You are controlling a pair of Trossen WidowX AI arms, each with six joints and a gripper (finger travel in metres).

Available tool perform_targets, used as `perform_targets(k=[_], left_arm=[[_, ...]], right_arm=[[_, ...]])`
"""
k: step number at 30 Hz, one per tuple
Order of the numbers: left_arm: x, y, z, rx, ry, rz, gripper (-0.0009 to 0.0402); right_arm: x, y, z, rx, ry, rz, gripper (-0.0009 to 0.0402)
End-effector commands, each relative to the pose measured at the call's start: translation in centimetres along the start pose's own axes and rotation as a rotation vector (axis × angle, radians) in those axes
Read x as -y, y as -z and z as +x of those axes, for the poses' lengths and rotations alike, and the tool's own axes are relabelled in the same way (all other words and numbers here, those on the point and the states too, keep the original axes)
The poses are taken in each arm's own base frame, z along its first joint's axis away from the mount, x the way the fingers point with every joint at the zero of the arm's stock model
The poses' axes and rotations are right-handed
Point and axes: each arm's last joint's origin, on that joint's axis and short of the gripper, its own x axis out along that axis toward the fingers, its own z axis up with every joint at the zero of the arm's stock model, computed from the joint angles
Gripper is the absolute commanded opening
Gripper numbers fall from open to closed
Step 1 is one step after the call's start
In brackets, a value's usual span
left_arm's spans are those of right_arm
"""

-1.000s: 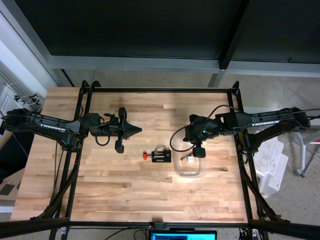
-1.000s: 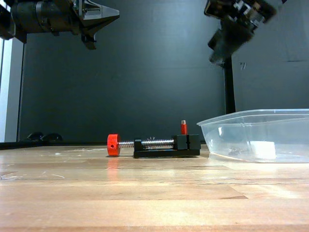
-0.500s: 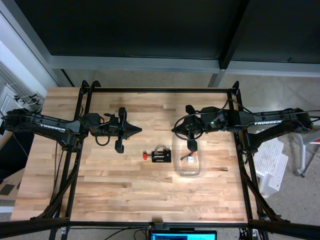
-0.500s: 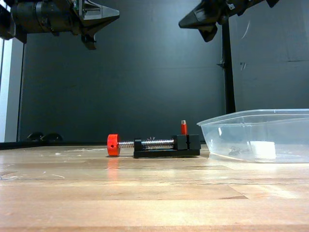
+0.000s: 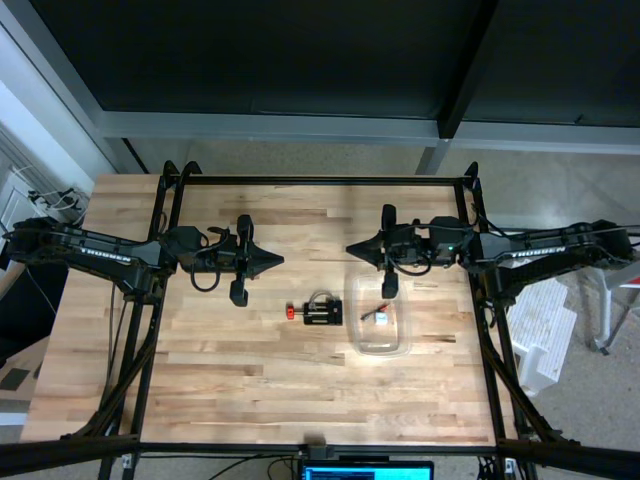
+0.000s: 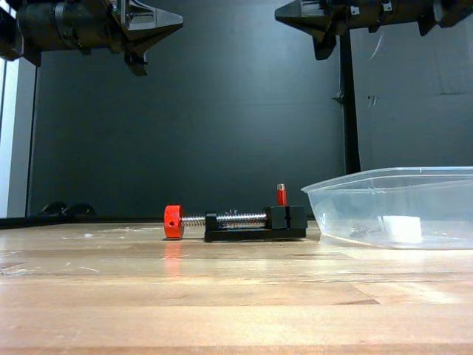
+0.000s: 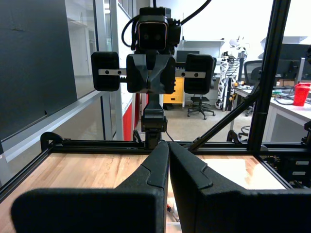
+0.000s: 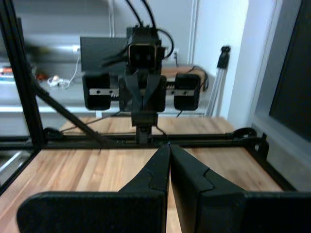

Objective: Remove the RCA connector from the receptacle and place in the container

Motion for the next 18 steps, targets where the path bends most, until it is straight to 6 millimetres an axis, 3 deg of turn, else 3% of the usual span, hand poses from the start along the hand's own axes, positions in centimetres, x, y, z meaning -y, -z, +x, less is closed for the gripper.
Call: perform_targets(k=[1,18], left_arm=[[0.0,0.0,0.0,0.000,0.000,0.000,0.0000],[0.0,0.0,0.0,0.000,0.000,0.000,0.0000]], right_arm=[[0.1,0.6,-0.5,0.001,0.013,0.002,0.0000],[-0.1,2.3,-1.3,0.030,-0.043,0.034,0.0000]])
